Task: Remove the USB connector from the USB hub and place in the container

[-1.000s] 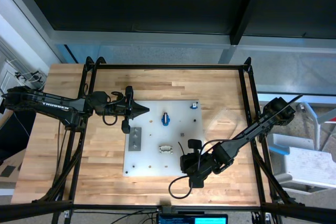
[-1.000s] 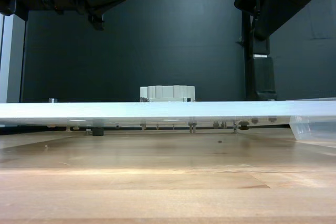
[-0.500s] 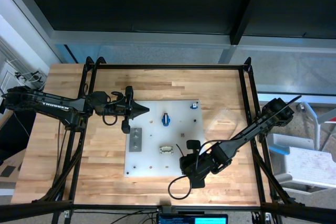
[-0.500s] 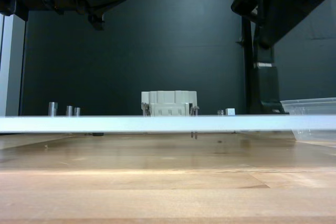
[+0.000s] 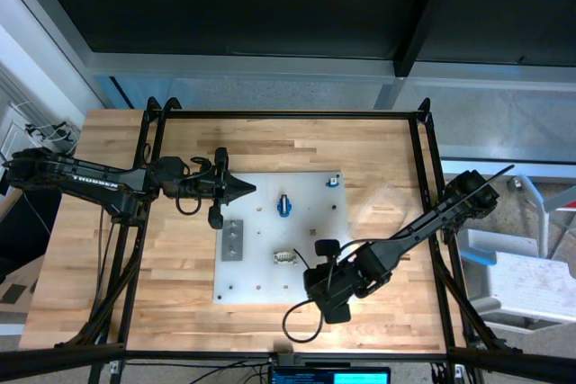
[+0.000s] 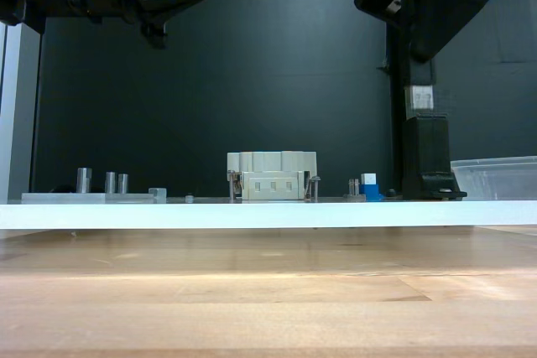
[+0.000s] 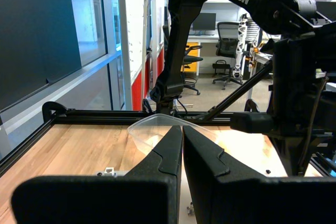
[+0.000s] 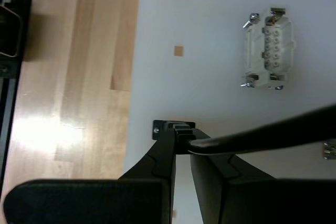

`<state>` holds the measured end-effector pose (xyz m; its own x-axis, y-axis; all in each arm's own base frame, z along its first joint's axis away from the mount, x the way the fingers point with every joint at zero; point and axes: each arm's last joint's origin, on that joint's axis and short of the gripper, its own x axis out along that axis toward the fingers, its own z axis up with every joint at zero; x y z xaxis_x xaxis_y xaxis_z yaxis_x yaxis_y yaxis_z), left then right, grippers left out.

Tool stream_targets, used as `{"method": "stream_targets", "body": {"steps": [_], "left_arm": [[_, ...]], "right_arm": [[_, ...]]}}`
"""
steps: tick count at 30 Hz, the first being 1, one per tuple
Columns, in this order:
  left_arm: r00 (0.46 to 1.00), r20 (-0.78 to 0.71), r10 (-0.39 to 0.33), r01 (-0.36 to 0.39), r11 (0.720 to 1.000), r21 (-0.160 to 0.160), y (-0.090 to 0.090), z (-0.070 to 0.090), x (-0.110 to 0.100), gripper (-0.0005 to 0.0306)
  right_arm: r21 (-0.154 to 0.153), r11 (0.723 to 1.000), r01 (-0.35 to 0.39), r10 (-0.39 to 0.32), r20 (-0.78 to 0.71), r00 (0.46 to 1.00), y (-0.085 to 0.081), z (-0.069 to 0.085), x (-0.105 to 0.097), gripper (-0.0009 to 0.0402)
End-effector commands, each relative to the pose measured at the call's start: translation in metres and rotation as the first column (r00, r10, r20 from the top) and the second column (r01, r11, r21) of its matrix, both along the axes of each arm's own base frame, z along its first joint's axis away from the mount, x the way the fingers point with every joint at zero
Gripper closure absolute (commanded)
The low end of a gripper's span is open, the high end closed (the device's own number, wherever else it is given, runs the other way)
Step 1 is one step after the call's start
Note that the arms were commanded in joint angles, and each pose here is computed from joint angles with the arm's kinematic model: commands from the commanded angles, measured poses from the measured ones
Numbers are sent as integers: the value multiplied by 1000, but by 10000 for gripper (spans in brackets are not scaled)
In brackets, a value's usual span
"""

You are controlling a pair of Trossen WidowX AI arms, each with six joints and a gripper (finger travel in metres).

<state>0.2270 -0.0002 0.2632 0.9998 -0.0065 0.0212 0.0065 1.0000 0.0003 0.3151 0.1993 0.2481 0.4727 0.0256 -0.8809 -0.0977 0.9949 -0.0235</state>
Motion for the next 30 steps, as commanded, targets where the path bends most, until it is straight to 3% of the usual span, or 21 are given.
{"method": "stream_targets", "body": {"steps": [1,7,17,30], "left_arm": [[1000,-1,0,0,1000,0,0,0,0,300],[1000,0,0,0,1000,0,0,0,0,300],[1000,-1,0,0,1000,0,0,0,0,300],[1000,0,0,0,1000,0,0,0,0,300]], "right_arm": [[5,1000,9,-9,-4,1000,-2,3,-3,393],[28,999,14,-15,18,1000,-4,14,-9,393],[118,989,88,-93,37,995,-20,30,-36,393],[160,967,197,-205,31,978,-55,29,-89,393]]}}
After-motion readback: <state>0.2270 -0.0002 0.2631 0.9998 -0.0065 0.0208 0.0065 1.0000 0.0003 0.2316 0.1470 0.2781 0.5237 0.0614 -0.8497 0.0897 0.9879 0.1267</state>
